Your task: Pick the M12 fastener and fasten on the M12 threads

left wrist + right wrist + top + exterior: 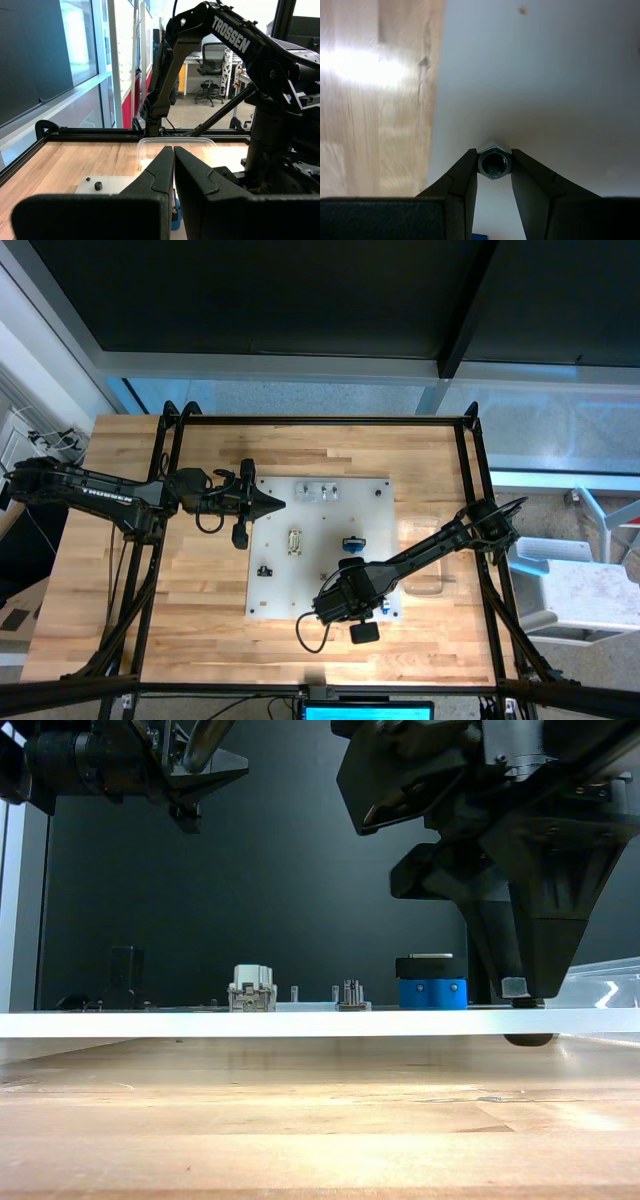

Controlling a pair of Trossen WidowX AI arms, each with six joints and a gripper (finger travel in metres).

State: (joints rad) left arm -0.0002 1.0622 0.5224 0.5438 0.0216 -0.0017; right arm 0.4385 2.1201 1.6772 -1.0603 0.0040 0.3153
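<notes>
Jaws of the right gripper (pixel 494 166) are pinching the small silver hexagonal metal nut (pixel 494 152), its bore facing down at the white plastic board (pixel 545 75) near its wood-side edge. We are not seeing the black stud (hidden beneath, we judge). A blue block (pixel 431 992) is crowding the inward side. The left gripper (pixel 173 152), jaws closed and empty, is hanging well apart.

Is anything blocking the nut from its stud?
Nothing visible does. The right gripper pinches the nut just above the white board; the stud is hidden. The left gripper hovers over the board's left side, shut.
</notes>
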